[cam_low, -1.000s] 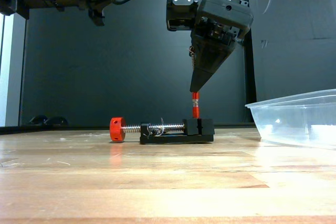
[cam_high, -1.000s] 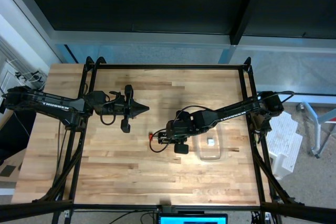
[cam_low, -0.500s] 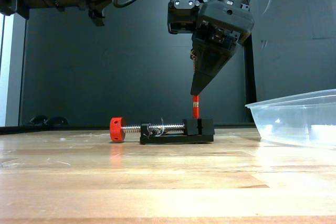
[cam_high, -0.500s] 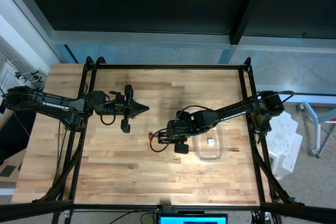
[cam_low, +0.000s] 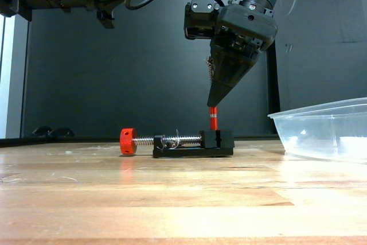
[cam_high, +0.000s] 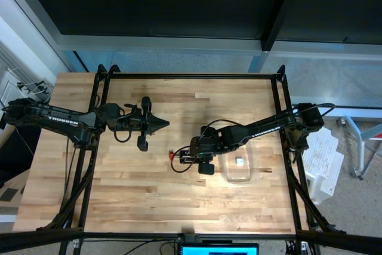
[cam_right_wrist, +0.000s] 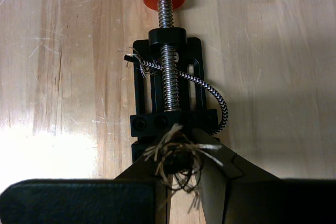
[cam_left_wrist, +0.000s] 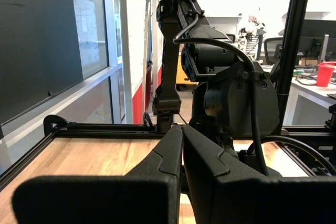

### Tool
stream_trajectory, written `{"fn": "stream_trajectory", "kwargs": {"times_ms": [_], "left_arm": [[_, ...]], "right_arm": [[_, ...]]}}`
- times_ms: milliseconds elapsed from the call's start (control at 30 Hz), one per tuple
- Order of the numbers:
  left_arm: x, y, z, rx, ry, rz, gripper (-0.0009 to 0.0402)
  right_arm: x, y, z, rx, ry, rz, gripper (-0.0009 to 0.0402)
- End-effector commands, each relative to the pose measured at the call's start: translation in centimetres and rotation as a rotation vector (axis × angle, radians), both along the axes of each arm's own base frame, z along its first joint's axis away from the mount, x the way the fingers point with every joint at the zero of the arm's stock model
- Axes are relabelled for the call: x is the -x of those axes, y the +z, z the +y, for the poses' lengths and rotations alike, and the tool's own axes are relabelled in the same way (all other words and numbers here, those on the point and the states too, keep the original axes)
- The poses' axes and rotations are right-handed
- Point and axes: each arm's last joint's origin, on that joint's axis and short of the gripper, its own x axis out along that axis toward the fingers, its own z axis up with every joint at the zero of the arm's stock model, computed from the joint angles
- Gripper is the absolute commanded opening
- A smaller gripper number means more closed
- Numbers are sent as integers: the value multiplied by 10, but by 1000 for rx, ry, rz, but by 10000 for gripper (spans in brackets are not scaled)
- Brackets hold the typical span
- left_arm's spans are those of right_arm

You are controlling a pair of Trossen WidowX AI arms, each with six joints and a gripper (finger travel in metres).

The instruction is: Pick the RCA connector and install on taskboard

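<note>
Since a second ago the slim red RCA connector (cam_low: 213, 117) is brought down onto the black, red-knobbed taskboard (cam_low: 221, 140), pinched in the right hand (cam_low: 213, 102), so insertion is probably started. Further back, the left hand (cam_high: 164, 124) is parked, clenched empty.

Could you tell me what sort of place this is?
Probably a robotics lab in an office: a black-framed wooden table, office desks behind. The left gripper hangs over the table's left half; the right gripper hangs over the small black block taskboard.
</note>
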Motion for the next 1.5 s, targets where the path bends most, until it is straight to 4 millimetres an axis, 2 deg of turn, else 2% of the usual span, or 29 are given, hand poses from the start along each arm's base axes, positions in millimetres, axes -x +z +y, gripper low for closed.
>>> {"fn": "stream_trajectory", "kwargs": {"times_ms": [33, 500, 1200, 1500], "left_arm": [[0, 0, 0, 0, 0, 0, 0], [0, 0, 0, 0, 0, 0, 0], [0, 0, 0, 0, 0, 0, 0], [0, 0, 0, 0, 0, 0, 0]], "right_arm": [[0, -3, -1, 4, -1, 12, 0], [1, 0, -1, 9, 13, 5, 6], [10, 25, -2, 0, 11, -50, 146], [22, 44, -3, -4, 14, -68, 180]]}}
